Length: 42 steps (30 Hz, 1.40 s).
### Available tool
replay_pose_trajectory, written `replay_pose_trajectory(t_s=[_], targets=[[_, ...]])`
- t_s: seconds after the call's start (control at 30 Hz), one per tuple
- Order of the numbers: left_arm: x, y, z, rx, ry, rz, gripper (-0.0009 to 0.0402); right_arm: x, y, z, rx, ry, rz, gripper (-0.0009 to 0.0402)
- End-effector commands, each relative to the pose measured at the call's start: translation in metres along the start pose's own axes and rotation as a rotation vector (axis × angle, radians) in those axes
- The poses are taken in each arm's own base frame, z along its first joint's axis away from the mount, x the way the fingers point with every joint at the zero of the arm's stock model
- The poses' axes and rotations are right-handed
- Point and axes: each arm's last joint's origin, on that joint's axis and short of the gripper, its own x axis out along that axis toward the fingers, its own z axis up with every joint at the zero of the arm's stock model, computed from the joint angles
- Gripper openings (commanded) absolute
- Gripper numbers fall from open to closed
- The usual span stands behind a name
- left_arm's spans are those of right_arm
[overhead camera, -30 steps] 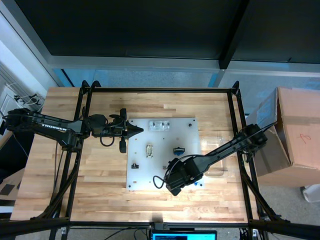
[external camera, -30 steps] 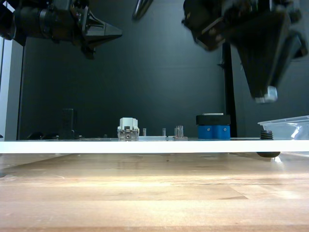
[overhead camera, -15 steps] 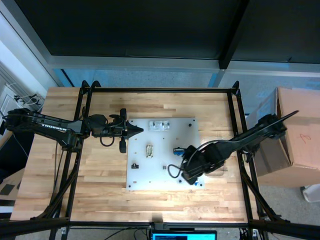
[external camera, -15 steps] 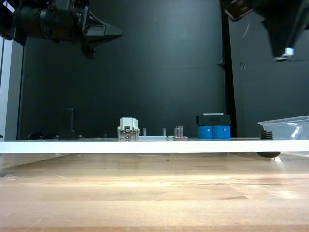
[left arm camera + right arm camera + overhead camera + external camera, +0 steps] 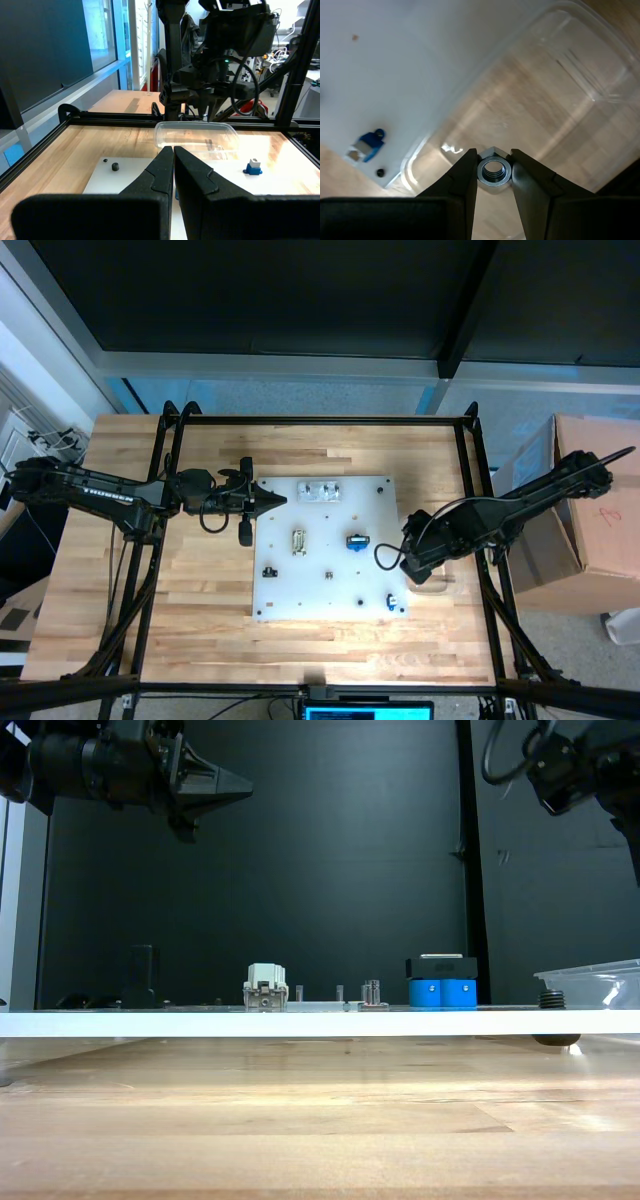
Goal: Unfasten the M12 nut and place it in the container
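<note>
Step in hand: you are carrying the nut [image 5: 494,173] to the container [image 5: 196,134]; by my reading the unfastening is done and only the drop is left.
Doing it well: bring the right gripper [image 5: 493,159] further in over the container's floor. The wrist view shows the curved wall close beside the nut's line of fall, and the white board [image 5: 320,560] just past it.
Height: lower the arm before you let go. In the low view the gripper sits high above the tray rim, and I judge a small metal nut falling from there could bounce or roll out.
Release: open the jaws wide in one move and hold the arm steady, so the nut falls flat rather than catching on a finger.
Right gripper: it is clamped on the nut, one finger against each side, and hangs over the container just beside the board's right edge.
Nut: it is held between the fingertips with its bore facing the camera, clear of the board and not yet in the tray.
Stud: the black ribbed stud [image 5: 551,1000] stands bare, well apart from the nut.
Left gripper: the left gripper [image 5: 173,150] has its fingers pressed together on nothing and hovers at the board's far left edge, well away from the nut.
</note>
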Motion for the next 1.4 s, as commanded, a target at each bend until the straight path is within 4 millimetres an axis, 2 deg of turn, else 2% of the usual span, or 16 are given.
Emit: replay_pose_trajectory(t_s=[0.03,0.33,0.57,0.7,0.97,1.1,1.27,1.4], targets=[[0.000,0.000,0.000,0.000,0.000,0.000,0.0000,0.009,-0.005,-0.003,-0.006,0.009,-0.026,0.0016],[0.000,0.000,0.000,0.000,0.000,0.000,0.0000,0.068,-0.017,-0.014,-0.013,0.008,-0.029,0.0016],[0.000,0.000,0.000,0.000,0.000,0.000,0.0000,0.093,-0.026,-0.020,-0.012,0.010,-0.013,0.0022],[0.000,0.000,0.000,0.000,0.000,0.000,0.0000,0.097,-0.029,-0.022,-0.016,0.015,-0.025,0.0057],[0.000,0.000,0.000,0.000,0.000,0.000,0.0000,0.096,-0.028,-0.022,-0.040,0.013,-0.019,0.0178],[0.000,0.000,0.000,0.000,0.000,0.000,0.0000,0.093,-0.029,-0.022,-0.041,0.032,0.006,0.0224],[0.000,0.000,0.000,0.000,0.000,0.000,0.0000,0.089,-0.029,-0.023,-0.046,0.040,0.036,0.0261],[0.000,0.000,0.000,0.000,0.000,0.000,0.0000,0.083,-0.028,-0.022,-0.048,0.032,0.052,0.0273]])
